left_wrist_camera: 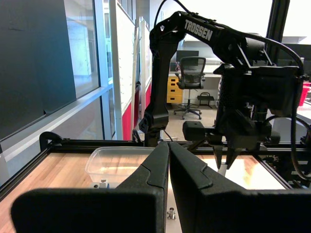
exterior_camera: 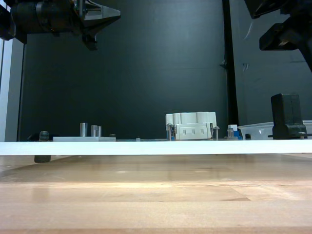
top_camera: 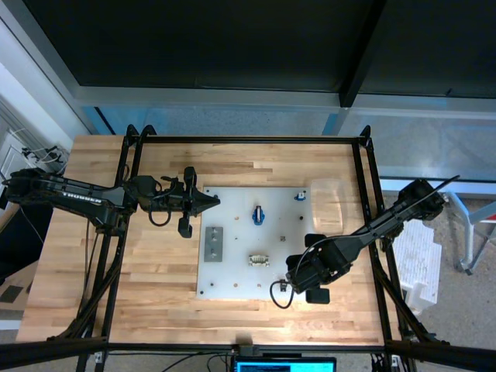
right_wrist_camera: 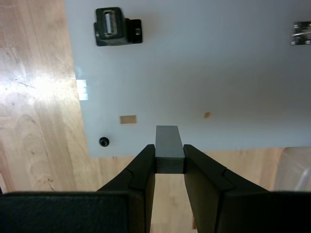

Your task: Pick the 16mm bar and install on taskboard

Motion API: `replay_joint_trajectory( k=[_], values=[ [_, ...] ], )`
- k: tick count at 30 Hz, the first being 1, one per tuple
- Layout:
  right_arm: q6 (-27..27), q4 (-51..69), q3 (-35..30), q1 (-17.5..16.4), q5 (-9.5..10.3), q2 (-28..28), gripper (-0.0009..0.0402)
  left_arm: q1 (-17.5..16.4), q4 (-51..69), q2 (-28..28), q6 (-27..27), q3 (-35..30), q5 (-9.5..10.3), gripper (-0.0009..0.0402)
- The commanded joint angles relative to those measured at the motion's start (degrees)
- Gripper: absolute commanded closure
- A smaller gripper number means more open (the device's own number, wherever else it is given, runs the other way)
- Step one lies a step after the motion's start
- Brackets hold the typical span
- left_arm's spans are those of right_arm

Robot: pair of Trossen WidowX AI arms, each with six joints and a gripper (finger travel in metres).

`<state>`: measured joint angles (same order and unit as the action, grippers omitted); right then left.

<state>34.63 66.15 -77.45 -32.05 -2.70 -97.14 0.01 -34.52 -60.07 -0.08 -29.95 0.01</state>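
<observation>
The 16mm bar (right_wrist_camera: 170, 145) is pinched by the right gripper (right_wrist_camera: 170, 154), its long axis along the fingers, above the taskboard's (right_wrist_camera: 194, 73) near right corner. The grey block (top_camera: 213, 242) lies leftward. The left gripper (left_wrist_camera: 168, 150), pressed together, hovers over the far left corner.

1. High view: set above the table's (top_camera: 93, 256) near edge, looking down and away. It is far enough off to take in the whole taskboard (top_camera: 232, 279) and both arms.
2. Low view: at table-top height at the near edge, facing far, close to the board's near edge.
3. Left wrist view: looks level rightward along the closed left gripper (left_wrist_camera: 168, 143), which is raised over the board's far left corner. It shares the right arm (left_wrist_camera: 194, 34) with the high view.
4. Right wrist view: looks straight down from close by along the right gripper (right_wrist_camera: 169, 158), which clamps the 16mm bar (right_wrist_camera: 168, 143) over the board's near right part.
</observation>
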Motion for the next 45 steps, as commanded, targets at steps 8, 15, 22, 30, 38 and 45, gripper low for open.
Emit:
replay_joint_trajectory(
  k=[8,15,22,30,38,45],
  values=[
    [1.0,-2.4,0.1,-1.9,0.76,-2.4,0.0387,0.0,0.0,0.0,0.0,0.0,0.00,0.0393],
    [1.0,-3.1,0.1,-2.6,0.76,-3.5,0.0387,0.0,0.0,0.0,0.0,0.0,0.00,0.0393],
    [1.4,-3.7,0.1,-3.3,0.74,-3.9,0.0387,0.0,0.0,0.0,0.0,0.0,0.00,0.0393],
    [2.0,-3.7,0.1,-3.7,0.72,-3.9,0.0387,0.0,0.0,0.0,0.0,0.0,0.00,0.0393],
    [2.0,-4.2,0.2,-3.7,0.24,-4.6,0.0387,0.0,0.0,0.0,0.0,0.0,0.00,0.0393],
    [1.9,-4.9,0.2,-3.8,0.35,-5.4,0.0387,0.0,0.0,0.0,0.0,0.0,0.00,0.0393]
  ],
)
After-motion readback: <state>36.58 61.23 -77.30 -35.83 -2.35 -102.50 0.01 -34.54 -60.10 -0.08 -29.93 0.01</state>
